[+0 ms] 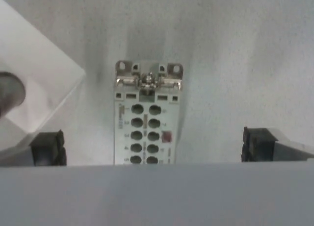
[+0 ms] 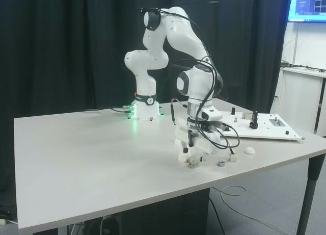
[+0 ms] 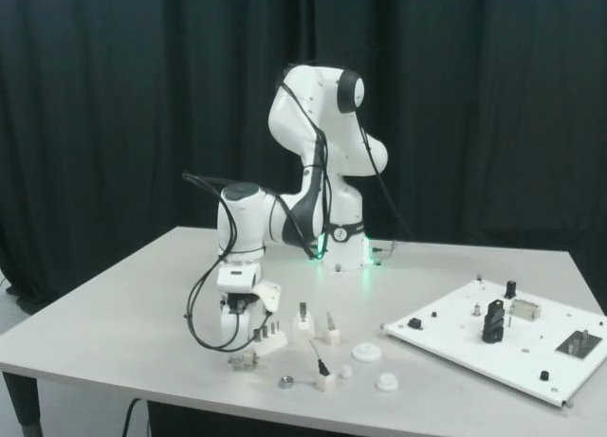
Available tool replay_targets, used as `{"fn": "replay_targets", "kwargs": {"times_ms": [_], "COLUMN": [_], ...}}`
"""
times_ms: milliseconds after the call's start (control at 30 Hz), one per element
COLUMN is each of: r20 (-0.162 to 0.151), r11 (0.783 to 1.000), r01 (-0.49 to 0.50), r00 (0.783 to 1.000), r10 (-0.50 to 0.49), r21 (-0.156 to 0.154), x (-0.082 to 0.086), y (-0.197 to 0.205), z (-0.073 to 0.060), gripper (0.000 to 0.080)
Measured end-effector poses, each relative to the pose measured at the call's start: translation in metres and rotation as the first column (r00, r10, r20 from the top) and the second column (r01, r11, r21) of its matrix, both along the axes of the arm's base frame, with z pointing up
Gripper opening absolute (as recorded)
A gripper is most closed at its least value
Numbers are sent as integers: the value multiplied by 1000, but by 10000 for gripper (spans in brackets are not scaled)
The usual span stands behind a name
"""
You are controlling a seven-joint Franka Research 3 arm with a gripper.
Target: Pick waterproof.
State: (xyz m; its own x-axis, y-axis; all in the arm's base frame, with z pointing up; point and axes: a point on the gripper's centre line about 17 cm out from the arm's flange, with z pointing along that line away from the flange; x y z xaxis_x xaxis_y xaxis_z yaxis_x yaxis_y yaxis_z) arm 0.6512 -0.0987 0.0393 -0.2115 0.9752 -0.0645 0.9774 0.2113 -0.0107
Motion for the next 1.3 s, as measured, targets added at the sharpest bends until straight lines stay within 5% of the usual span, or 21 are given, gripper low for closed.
{"fn": "replay_targets", "kwargs": {"times_ms": [1267,1300], "r20": [-15,-16], "r11": [1000,1000], "r01": [12,13], "r00": [1000,1000], "r10": [-12,-13], "r21": [22,21], "x": [5,4], "y": [2,2], "z": [-25,-25], "gripper": [800,532]}}
